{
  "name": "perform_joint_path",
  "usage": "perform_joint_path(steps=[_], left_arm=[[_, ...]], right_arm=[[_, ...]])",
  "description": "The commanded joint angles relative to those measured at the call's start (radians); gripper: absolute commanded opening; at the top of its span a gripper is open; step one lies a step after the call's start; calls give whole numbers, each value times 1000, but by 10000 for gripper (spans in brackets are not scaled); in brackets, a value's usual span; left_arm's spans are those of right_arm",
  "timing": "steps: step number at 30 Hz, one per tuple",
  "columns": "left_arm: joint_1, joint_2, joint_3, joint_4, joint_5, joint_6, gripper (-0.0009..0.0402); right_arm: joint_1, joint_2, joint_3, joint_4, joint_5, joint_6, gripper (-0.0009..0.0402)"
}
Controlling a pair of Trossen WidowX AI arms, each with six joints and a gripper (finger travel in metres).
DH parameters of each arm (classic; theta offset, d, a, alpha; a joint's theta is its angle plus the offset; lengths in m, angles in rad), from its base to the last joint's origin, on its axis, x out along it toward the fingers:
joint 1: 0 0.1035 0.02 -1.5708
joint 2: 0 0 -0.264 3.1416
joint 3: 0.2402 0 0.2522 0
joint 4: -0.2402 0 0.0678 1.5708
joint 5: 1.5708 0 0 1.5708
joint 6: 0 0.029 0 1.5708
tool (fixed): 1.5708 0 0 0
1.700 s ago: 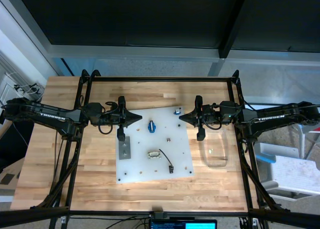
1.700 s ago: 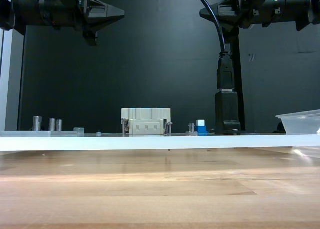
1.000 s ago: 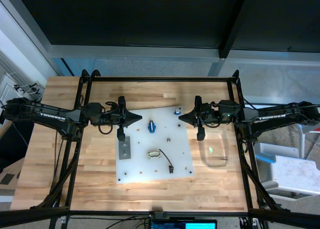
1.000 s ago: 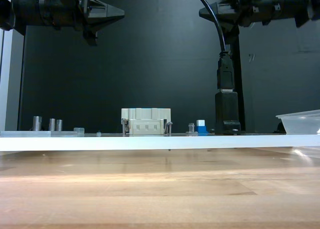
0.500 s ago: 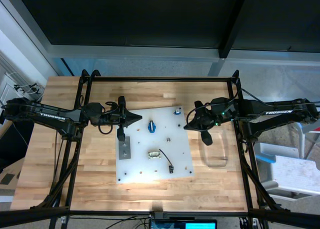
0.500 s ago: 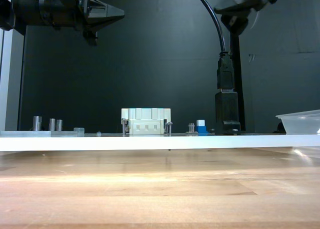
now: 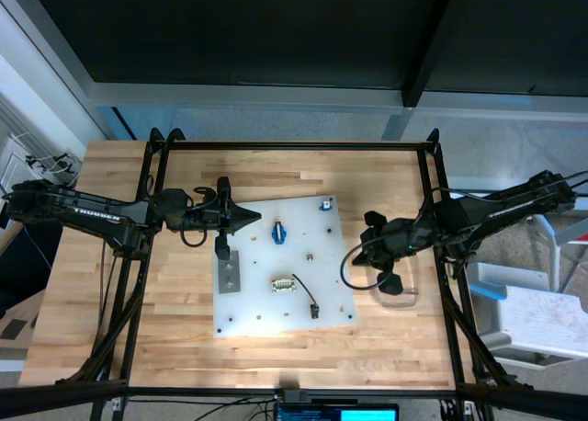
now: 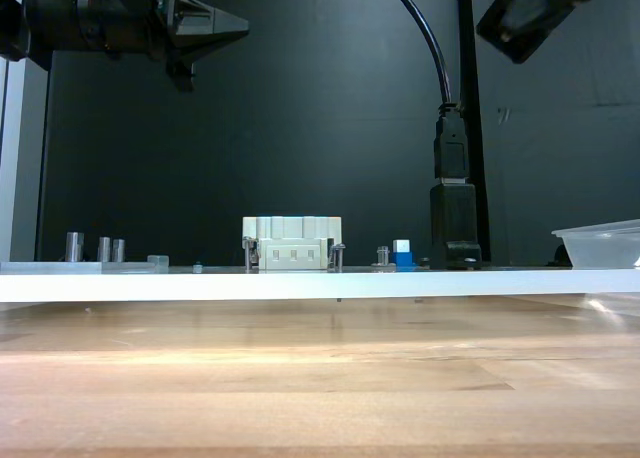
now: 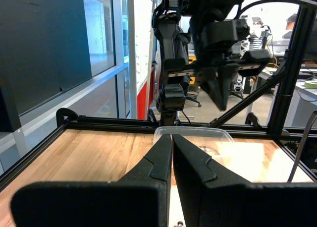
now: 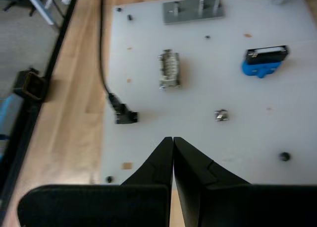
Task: Remove the USB connector from the USB hub and place in the container
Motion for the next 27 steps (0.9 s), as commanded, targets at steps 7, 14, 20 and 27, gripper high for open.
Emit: perform_joint_path(steps=[7,14,20,27], left_arm=[[0,0,0,0,0,0,1],[0,0,0,0,0,0,1],[0,0,0,0,0,0,1],[0,0,0,0,0,0,1]], right_arm=[[119,97,26,-16,98,88,13],[161,206,74,-17,105,123,79],[172,315,144,-18,106,138,122],[182,418,197,-17,131,149,138]])
